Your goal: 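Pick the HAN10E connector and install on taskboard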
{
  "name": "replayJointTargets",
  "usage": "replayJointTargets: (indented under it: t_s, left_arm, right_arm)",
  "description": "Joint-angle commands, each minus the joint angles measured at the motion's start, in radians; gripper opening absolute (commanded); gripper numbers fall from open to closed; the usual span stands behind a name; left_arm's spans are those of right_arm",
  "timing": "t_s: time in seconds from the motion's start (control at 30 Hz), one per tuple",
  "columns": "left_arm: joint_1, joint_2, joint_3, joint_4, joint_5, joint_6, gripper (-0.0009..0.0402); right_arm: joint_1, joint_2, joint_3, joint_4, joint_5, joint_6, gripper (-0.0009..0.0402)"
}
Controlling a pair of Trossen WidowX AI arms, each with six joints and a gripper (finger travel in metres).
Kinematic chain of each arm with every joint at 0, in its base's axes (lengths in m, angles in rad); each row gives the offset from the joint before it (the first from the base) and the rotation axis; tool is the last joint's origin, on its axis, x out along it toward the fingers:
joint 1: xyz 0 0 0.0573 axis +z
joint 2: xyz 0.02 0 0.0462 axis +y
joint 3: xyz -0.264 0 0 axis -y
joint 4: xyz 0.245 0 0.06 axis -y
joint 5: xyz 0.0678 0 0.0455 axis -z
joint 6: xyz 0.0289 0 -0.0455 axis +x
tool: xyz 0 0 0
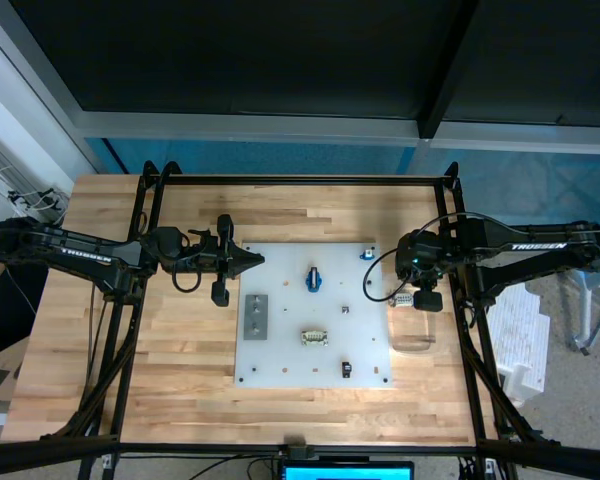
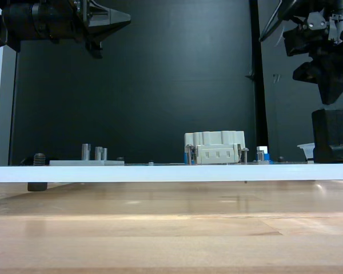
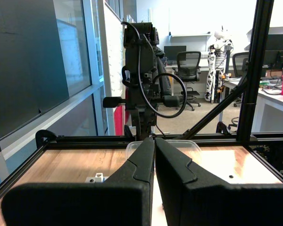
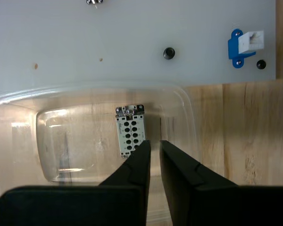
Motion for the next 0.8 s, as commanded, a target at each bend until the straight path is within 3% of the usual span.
replayJointTargets:
  t_s: [0.03, 0.5, 0.8]
  left_arm:
    - [0.000, 0.000, 0.000, 0.000, 0.000, 0.000, 0.0001]
    - [0.000, 0.000, 0.000, 0.000, 0.000, 0.000, 0.0001]
    - [0.000, 0.000, 0.000, 0.000, 0.000, 0.000, 0.0001]
  right_arm:
    - [0.006, 0.016, -0.013, -0.001, 0.008, 0.001, 0.0070]
    - [0.094, 0.100, -0.072, 0.011, 0.035, 0.107, 0.0236]
    - [0.116, 0.146, -0.083, 0.072, 0.034, 0.134, 0.0273]
